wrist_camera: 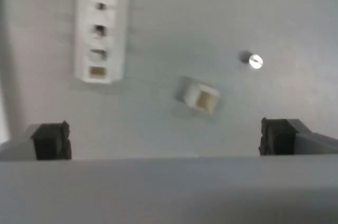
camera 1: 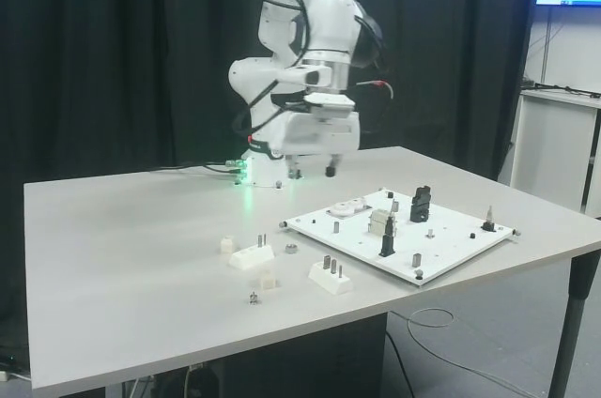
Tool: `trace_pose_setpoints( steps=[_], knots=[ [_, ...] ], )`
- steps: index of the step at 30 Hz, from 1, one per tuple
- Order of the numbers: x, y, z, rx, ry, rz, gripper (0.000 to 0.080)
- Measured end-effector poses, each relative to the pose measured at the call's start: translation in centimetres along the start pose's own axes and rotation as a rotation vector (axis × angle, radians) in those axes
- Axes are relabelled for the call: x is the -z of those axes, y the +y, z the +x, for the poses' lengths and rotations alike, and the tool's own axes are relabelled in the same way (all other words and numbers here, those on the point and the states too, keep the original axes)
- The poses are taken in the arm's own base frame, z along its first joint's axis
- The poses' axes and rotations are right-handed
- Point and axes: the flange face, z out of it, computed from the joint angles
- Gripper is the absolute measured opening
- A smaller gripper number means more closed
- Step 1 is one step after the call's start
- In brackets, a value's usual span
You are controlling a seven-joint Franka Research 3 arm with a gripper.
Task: Pick BNC.
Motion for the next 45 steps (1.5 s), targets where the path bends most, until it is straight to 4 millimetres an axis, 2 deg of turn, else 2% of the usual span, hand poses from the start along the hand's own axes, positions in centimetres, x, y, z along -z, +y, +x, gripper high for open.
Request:
trace_pose_setpoints(
  steps=[10,20,35,45],
  knots=[
    [-0.5,3.8,1.5,-0.140,-0.003,0.021,0.0800],
    [-2.0,6.6,3.5,-0.280,-0.014,0.069,0.0800],
    [-6.3,8.0,6.5,-0.353,-0.031,0.084,0.0800],
    [-9.7,8.6,6.9,-0.343,-0.065,0.057,0.0800]
  ],
)
